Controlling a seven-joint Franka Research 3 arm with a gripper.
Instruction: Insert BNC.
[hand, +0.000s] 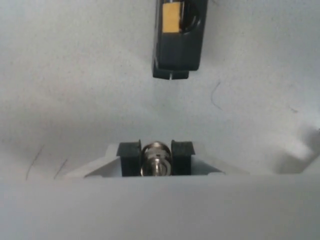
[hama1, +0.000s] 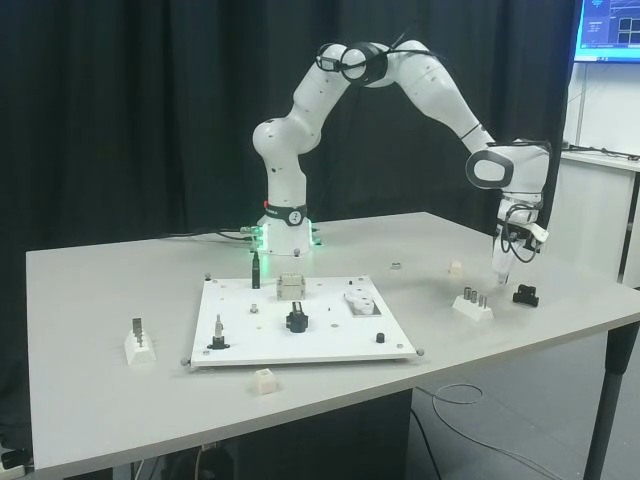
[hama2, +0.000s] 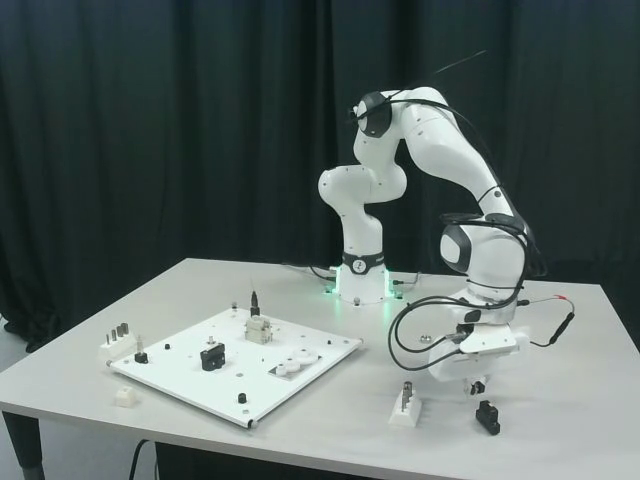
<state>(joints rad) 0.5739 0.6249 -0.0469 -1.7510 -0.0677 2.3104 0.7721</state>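
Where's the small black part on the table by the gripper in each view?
Wrist view: black part, upper centre, beyond the gripper.
First room view: black part, far right, on the grey table.
Second room view: black part, lower right.
Shared landmark: the gripper above the table.

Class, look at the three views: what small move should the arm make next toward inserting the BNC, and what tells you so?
Probably lift a little and begin carrying toward the white board. The end effector is shut on the BNC connector, low over the grey table near a small black part, far from the board where the sockets sit.
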